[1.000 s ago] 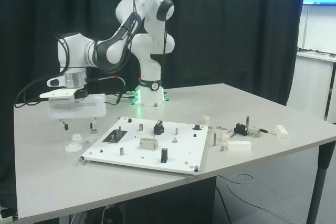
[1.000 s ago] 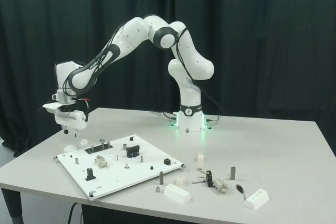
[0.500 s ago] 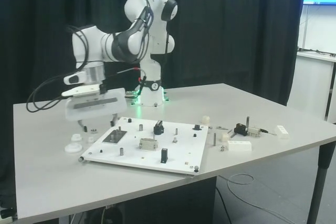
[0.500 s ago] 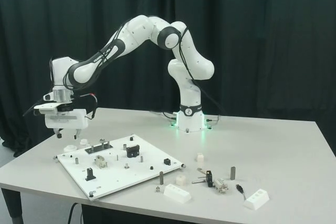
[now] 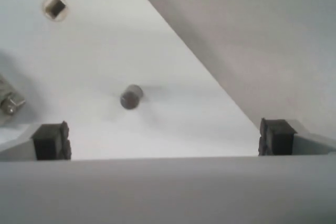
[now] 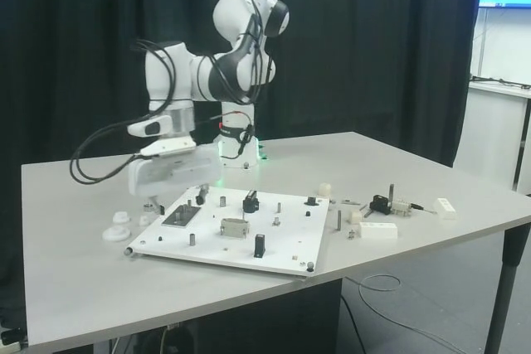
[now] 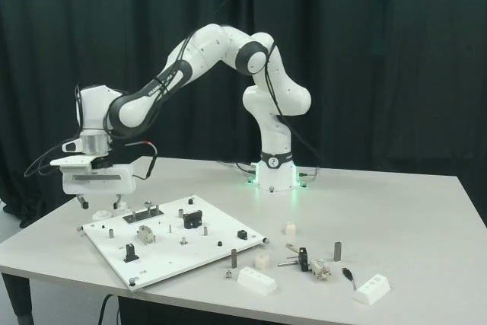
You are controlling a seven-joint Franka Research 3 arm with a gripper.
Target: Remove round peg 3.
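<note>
The gripper (image 6: pixel 174 198) is swinging in from the bare table beside the board and is now hanging over the white board's (image 6: pixel 286 242) near corner — so the approach is underway, nothing grasped yet. Its fingers (image 5: pixel 51 141) are spread wide and empty. Round peg 3 (image 5: pixel 130 97) is standing ahead of and between them — a short grey stub, upright, its top round and dark.
</note>
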